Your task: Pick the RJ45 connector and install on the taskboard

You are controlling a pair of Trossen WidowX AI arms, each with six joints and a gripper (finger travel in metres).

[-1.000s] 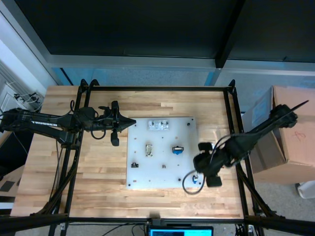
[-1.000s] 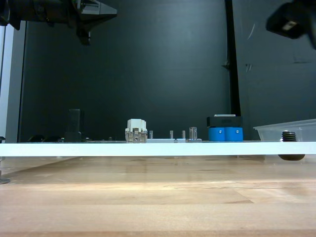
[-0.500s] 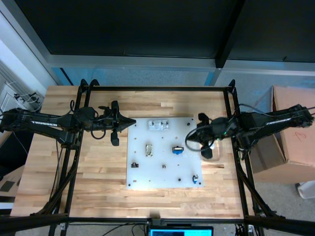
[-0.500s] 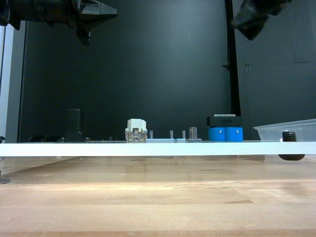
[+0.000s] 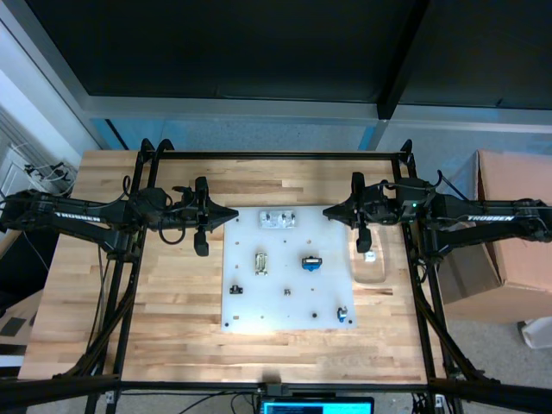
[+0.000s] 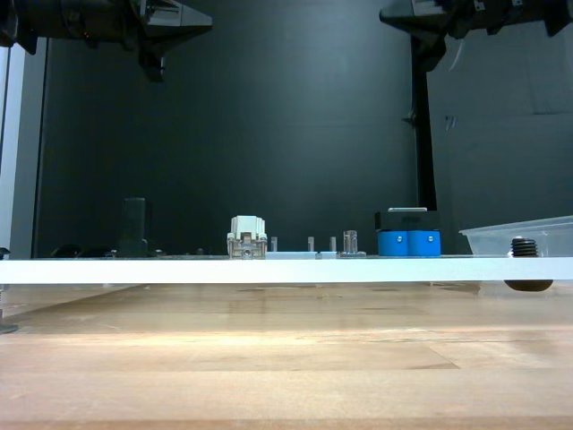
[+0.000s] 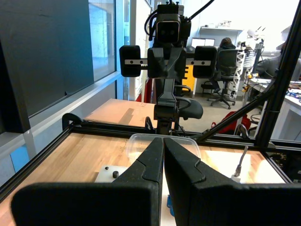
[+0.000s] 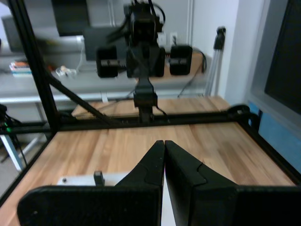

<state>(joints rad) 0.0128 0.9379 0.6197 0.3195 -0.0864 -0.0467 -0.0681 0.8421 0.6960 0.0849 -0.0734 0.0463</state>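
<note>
I have both arms stretched out level, high above the table (image 5: 164,310), pointing inward at each other across the far part of the board (image 5: 285,297). The left gripper (image 5: 231,214) has its tip at the board's far left corner. The right gripper (image 5: 329,211) hangs over the far right corner, near a clear tray (image 5: 373,281). From table height the top of the frame cuts off most of both arms.

On each wrist camera the fingers (image 7: 153,160) (image 8: 153,165) are pressed together with nothing between them. The small blue piece I take for the connector (image 5: 343,316) sits on the board by its near right corner, well apart from both grippers. I cannot tell how deep it is seated.
</note>
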